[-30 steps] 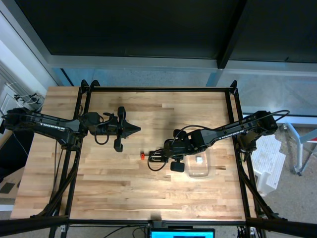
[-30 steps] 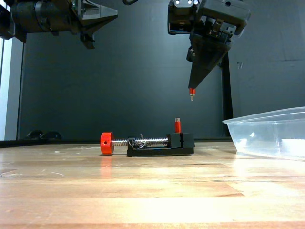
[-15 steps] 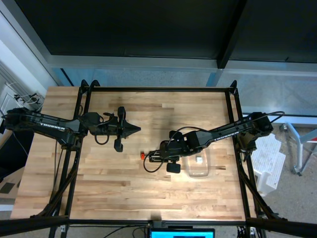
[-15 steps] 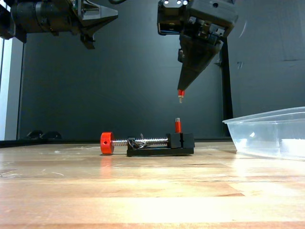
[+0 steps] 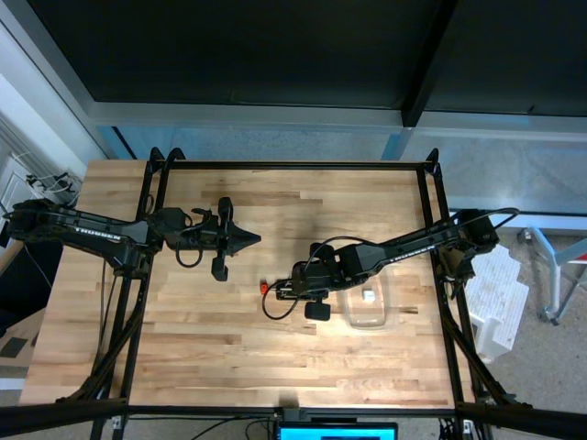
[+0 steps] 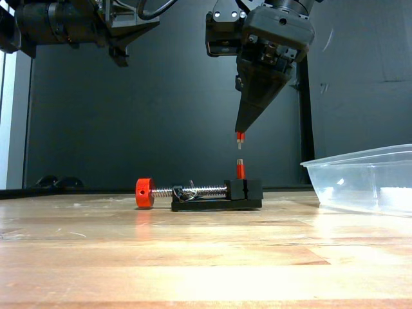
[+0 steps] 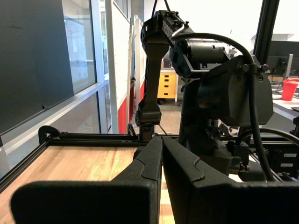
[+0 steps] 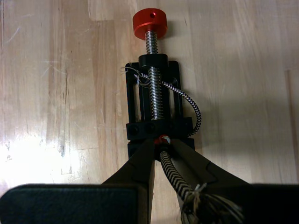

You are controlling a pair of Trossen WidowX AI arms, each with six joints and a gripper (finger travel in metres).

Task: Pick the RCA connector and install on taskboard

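The taskboard (image 6: pixel 215 194) is a small black block with a red knob (image 6: pixel 144 193) on a silvery screw, lying on the wooden table (image 5: pixel 202 348). A short red post (image 6: pixel 239 169) stands up from its right end. My right gripper (image 6: pixel 240 129) points down straight above that post, shut on the RCA connector (image 6: pixel 239 137), whose red body and silvery tip hang a small gap above the post. In the right wrist view the connector (image 8: pixel 162 139) with its braided cable sits between the fingers, over the taskboard (image 8: pixel 154 107). My left gripper (image 5: pixel 257 239) is shut and holds nothing, high at the left.
A clear plastic tray (image 5: pixel 367 307) holding a small white cube (image 5: pixel 368 295) stands just right of the taskboard. A black-and-white braided cable (image 8: pixel 184 100) loops beside the board. A black frame (image 5: pixel 293 166) runs around the table.
My right gripper has carried the connector left and down, from right of the red post to straight above it. The left arm has not moved.
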